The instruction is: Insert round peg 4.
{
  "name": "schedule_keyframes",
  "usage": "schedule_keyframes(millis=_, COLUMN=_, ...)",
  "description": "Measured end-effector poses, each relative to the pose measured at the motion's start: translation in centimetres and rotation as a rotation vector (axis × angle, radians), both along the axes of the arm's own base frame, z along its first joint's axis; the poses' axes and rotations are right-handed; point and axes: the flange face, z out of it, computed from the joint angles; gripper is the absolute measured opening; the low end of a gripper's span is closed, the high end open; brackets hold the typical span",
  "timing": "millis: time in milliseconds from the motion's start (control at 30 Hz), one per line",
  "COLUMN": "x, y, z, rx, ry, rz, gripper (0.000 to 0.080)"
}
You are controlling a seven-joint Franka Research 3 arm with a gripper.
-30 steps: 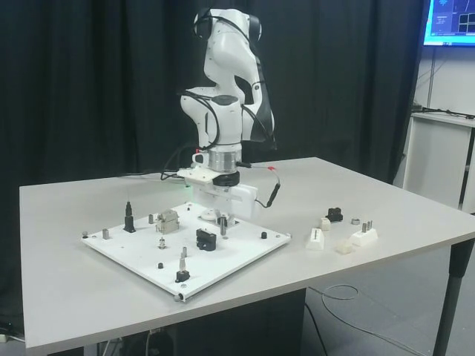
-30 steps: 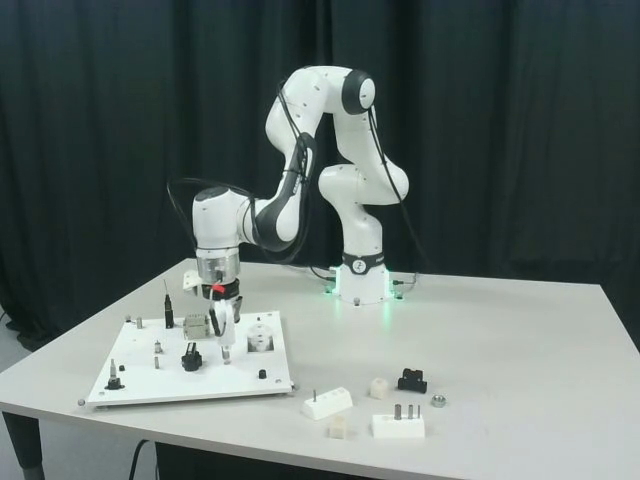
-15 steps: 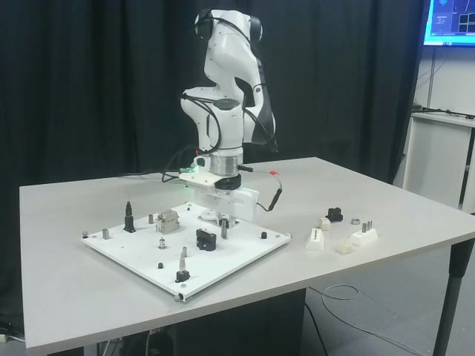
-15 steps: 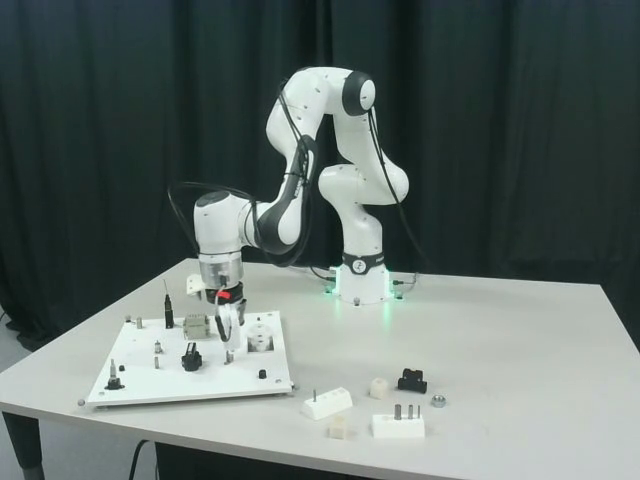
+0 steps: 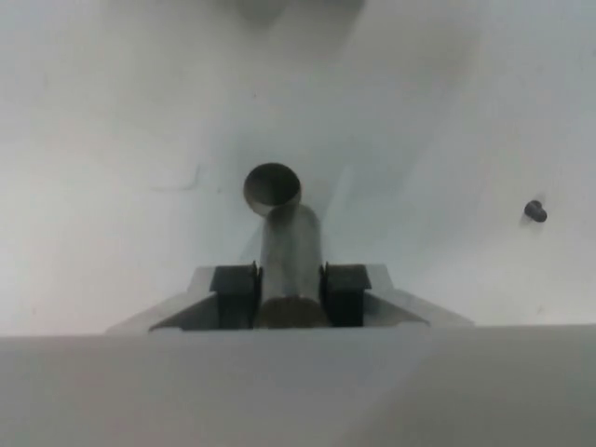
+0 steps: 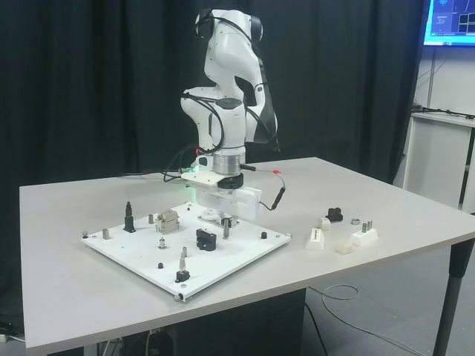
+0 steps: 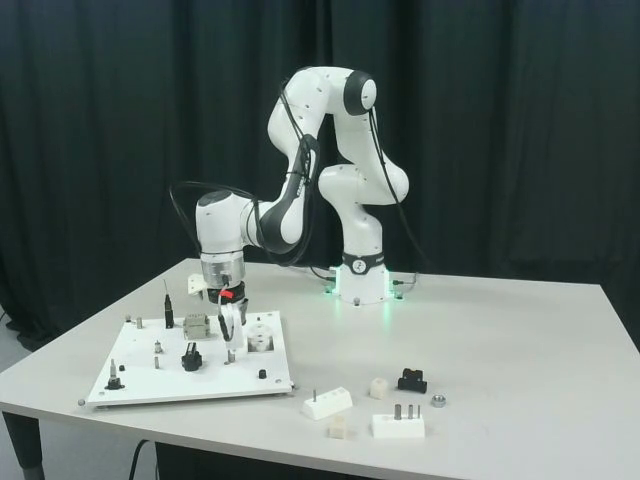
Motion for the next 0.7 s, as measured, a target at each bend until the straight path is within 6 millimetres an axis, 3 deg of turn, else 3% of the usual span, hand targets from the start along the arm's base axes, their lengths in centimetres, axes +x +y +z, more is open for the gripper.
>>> schedule_keyframes(millis=700, x=0.06, y=-0.44, z=-0.26, rx=-0.016, ry=-0.017, rz=-0.006, gripper=0.0153)
